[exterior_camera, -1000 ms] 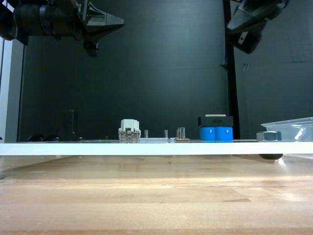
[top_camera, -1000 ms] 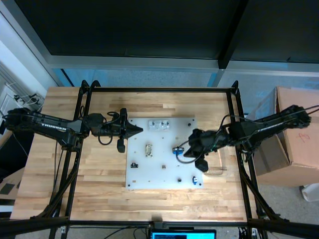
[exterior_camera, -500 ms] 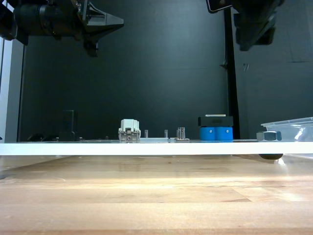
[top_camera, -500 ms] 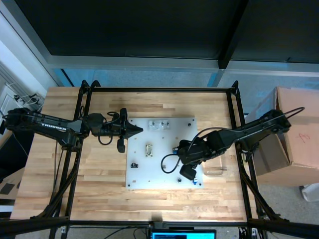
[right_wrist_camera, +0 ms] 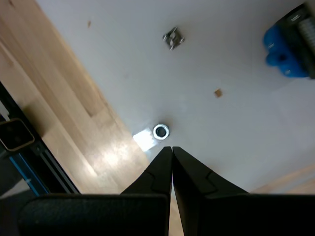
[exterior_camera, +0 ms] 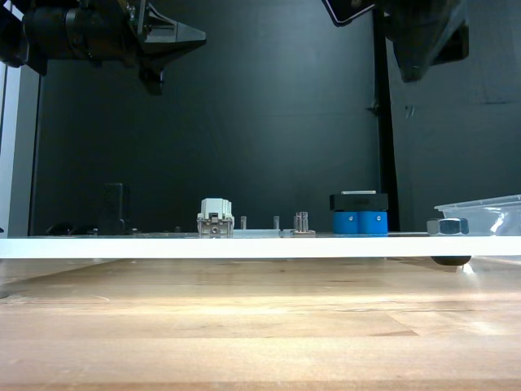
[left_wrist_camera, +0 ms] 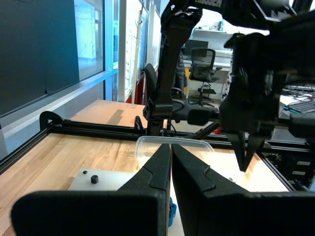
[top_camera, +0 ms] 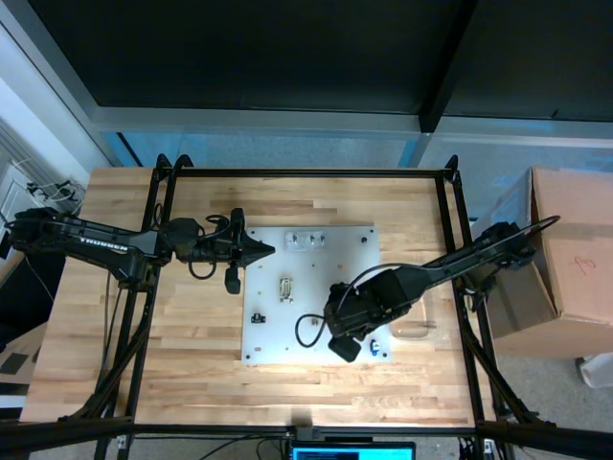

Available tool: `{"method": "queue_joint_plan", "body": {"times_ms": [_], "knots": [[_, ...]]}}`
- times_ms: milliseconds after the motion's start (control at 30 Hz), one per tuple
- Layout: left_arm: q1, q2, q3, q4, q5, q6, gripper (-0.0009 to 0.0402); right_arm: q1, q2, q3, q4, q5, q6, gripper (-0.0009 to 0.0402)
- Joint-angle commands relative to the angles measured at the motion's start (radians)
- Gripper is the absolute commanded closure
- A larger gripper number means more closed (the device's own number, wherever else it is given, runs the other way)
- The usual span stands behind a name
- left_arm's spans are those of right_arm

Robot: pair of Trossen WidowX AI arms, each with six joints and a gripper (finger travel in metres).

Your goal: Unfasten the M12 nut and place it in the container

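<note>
The silver M12 nut [right_wrist_camera: 161, 131] sits on its black stud near the white board's [right_wrist_camera: 123, 73] near edge, with the dark stud end showing in its centre. It shows at board level [exterior_camera: 448, 226] in the low view, in front of the clear container [exterior_camera: 488, 213]. From above, the right arm hides it. My right gripper [right_wrist_camera: 171, 147] is shut and empty, high above the board [exterior_camera: 411, 75], its tips close beside the nut in the wrist view. My left gripper [top_camera: 266, 251] is shut and empty, hovering high at the board's far left [exterior_camera: 199, 34].
The clear container [top_camera: 414, 321] stands just right of the board. On the board are a blue connector [exterior_camera: 359, 216], a grey-white connector [top_camera: 285, 289] and a silver post [exterior_camera: 302, 221]. A cardboard box [top_camera: 570, 259] sits beyond the black frame at the right.
The right arm has swung from the board's right side toward its near edge and now hangs over the nut. The left arm and the nut have not moved.
</note>
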Motion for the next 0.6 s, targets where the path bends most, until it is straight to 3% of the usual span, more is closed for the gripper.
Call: {"method": "queue_joint_plan", "body": {"times_ms": [33, 233, 467, 600], "knots": [[0.0, 0.0, 0.0, 0.0, 0.0, 0.0, 0.0393, 0.006, 0.018, 0.0, 0.0, -0.002, 0.007, 0.0393], [0.0, 0.0, 0.0, 0.0, 0.0, 0.0, 0.0393, 0.014, 0.045, -0.004, 0.003, -0.042, 0.029, 0.0393], [0.0, 0.0, 0.0, 0.0, 0.0, 0.0, 0.0393, 0.022, 0.053, -0.005, -0.005, -0.038, 0.089, 0.0392], [0.0, 0.0, 0.0, -0.002, 0.0, 0.0, 0.0393, 0.025, 0.07, -0.006, -0.005, -0.03, 0.101, 0.0371]]}}
